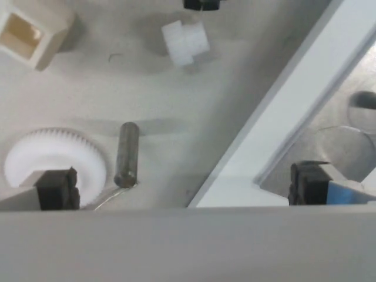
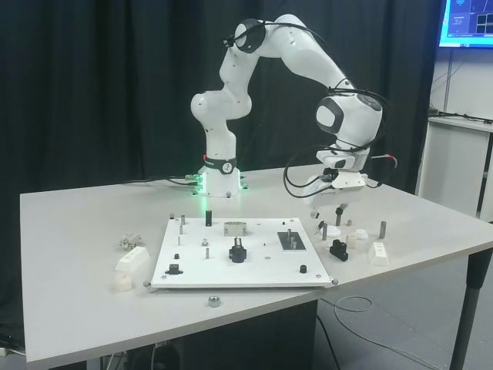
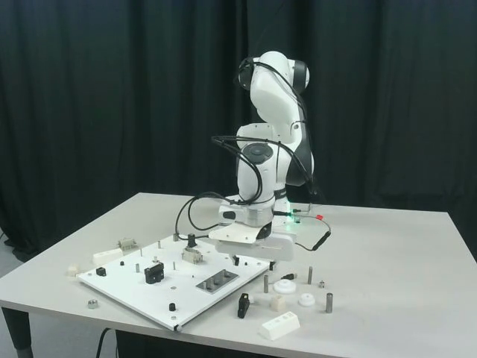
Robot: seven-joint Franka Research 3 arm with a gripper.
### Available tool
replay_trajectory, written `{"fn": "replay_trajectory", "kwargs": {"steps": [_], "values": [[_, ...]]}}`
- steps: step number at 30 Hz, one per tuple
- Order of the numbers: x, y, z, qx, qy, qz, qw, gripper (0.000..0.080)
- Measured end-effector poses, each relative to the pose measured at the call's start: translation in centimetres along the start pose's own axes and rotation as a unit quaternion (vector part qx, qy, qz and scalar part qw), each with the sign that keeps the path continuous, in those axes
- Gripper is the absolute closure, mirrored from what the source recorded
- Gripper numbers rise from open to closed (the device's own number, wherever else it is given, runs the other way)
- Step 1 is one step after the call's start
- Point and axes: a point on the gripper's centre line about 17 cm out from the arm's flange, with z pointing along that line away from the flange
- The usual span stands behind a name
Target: Remove round peg 1.
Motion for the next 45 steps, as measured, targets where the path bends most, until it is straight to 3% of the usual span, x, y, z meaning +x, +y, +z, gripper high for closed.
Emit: {"fn": "replay_trajectory", "kwargs": {"steps": [12,21,32,45], "values": [[0.1,0.8,-0.5,0.001,0.004,0.006,1.0000,0.0003],[-0.3,3.5,-0.8,-0.013,-0.002,0.005,0.9999,0.0003],[-1.1,9.1,-1.3,-0.022,-0.007,0.013,0.9996,0.0003],[-2.9,17.3,-1.0,-0.017,-0.013,0.028,0.9994,0.0003]]}}
